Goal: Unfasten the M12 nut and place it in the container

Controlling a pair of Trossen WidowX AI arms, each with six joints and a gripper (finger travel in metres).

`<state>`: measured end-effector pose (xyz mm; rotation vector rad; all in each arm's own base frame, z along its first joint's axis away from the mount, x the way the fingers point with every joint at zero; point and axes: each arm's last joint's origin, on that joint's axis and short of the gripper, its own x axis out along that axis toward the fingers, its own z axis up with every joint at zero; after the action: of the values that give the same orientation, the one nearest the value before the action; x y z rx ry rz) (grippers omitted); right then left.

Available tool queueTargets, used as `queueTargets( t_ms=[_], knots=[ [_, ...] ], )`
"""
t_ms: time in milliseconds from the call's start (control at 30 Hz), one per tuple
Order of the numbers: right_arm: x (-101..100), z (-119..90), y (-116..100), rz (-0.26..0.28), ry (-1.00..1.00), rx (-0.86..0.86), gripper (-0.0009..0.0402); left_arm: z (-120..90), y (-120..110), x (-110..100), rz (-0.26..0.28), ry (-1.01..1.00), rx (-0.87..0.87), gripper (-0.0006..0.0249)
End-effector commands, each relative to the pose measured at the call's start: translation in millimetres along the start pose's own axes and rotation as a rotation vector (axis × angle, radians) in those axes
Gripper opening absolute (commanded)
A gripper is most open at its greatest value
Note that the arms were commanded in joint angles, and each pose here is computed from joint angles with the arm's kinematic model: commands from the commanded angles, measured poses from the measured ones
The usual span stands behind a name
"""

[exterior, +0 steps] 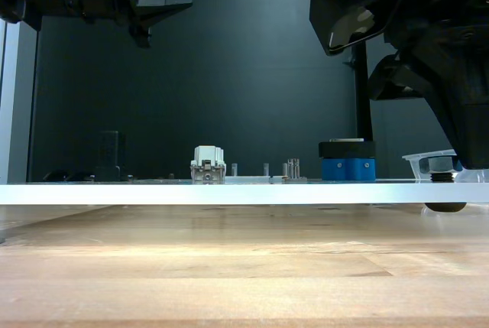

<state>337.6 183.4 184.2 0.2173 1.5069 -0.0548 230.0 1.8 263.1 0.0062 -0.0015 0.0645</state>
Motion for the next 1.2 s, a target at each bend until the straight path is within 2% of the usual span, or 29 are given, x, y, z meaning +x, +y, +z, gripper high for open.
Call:
queueTargets(
  t_ms=[33, 133, 167, 233, 267, 333, 467, 767, 967, 1133, 1200],
  knots=[
    [-0.4, 0.4, -0.6, -0.007, -0.008, 0.002, 0.0000, 0.0, 0.0, 0.1, 0.000, 0.000, 0.000, 0.0000],
    [-0.8, -0.2, -1.4, -0.021, -0.007, -0.008, 0.0000, 0.0, 0.0, 0.1, 0.000, 0.000, 0.000, 0.0000],
    [-2.0, -0.8, -3.5, -0.066, -0.026, -0.003, 0.0000, 0.1, 0.0, 0.1, 0.000, -0.001, 0.000, 0.0000],
    [-8.2, -2.7, -9.8, -0.203, -0.092, 0.055, 0.0000, 0.1, 0.0, 0.1, 0.000, 0.000, 0.000, 0.0000],
    [-11.7, -3.9, -11.8, -0.246, -0.111, 0.059, 0.0000, 0.1, 0.0, 0.1, 0.000, -0.001, 0.000, 0.0000],
    [-17.8, -6.0, -14.1, -0.277, -0.127, 0.064, 0.0000, 0.0, 0.1, 0.1, 0.000, 0.000, 0.000, 0.0000],
    [-25.8, -8.2, -15.0, -0.260, -0.133, 0.074, 0.0000, 0.0, 0.0, 0.1, 0.000, 0.000, 0.000, 0.0000],
    [-33.5, -12.1, -11.2, -0.109, -0.052, 0.105, 0.0000, 0.2, 0.0, 0.0, 0.000, -0.001, 0.000, 0.0000],
    [-40.1, -10.4, -6.3, -0.007, -0.027, 0.381, 0.0009, -0.1, 0.0, 0.1, 0.000, 0.002, 0.000, 0.0000],
    [-45.4, -8.3, -3.6, 0.025, -0.025, 0.645, 0.0065, -0.2, 0.0, 0.1, 0.000, 0.003, 0.000, 0.0000],
    [-46.1, -7.5, -3.5, 0.024, -0.036, 0.691, 0.0092, -0.3, 0.0, 0.1, 0.000, 0.003, 0.000, 0.0000]
  ],
)
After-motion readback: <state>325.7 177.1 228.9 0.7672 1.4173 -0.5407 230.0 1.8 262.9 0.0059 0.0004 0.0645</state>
